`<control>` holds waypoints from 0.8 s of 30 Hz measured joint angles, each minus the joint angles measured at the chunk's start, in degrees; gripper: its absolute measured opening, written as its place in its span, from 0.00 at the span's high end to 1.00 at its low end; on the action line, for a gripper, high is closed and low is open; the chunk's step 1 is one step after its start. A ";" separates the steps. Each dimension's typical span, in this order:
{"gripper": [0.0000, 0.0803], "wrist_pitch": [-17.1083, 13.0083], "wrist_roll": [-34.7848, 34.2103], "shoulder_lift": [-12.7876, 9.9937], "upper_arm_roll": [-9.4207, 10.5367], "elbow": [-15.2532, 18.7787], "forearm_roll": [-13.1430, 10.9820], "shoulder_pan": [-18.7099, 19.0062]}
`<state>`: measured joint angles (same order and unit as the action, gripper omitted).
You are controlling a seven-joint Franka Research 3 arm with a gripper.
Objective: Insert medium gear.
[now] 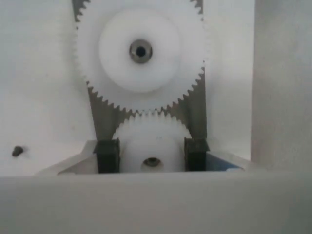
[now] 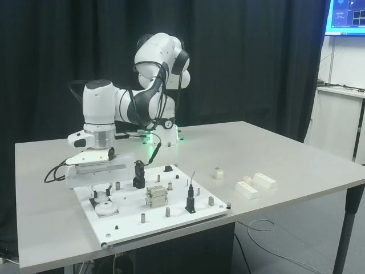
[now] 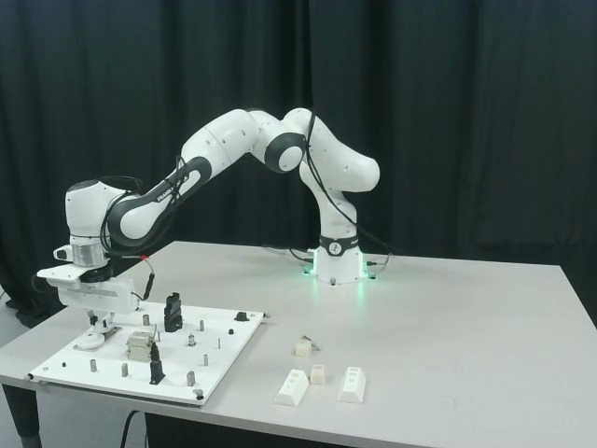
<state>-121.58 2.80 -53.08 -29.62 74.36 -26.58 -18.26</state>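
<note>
1. Wrist view: the large gear (image 1: 140,53) is cut off by the picture's upper edge.
2. Wrist view: the medium gear (image 1: 152,134) is partly hidden behind the hand (image 1: 152,155) and its black fingers (image 1: 107,155).
3. Room views: the gears under the hand (image 2: 98,191) are too small to tell apart.

The medium gear (image 1: 152,141) is white and lies flat. Its teeth touch the large gear's (image 1: 140,53) teeth at 12 o'clock.
</note>
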 joint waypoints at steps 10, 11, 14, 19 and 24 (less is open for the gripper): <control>0.65 0.00 3.51 -0.02 0.00 -0.02 0.04 0.00; 0.65 0.00 4.67 -0.02 0.00 -0.02 0.04 0.00; 0.65 0.01 6.86 -0.02 0.01 -0.02 0.04 0.00; 0.65 0.03 10.22 -0.02 0.01 -0.02 0.04 0.02; 0.65 0.08 14.11 -0.02 0.01 -0.02 0.04 0.04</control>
<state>-121.50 16.90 -53.10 -29.61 74.34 -26.54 -18.23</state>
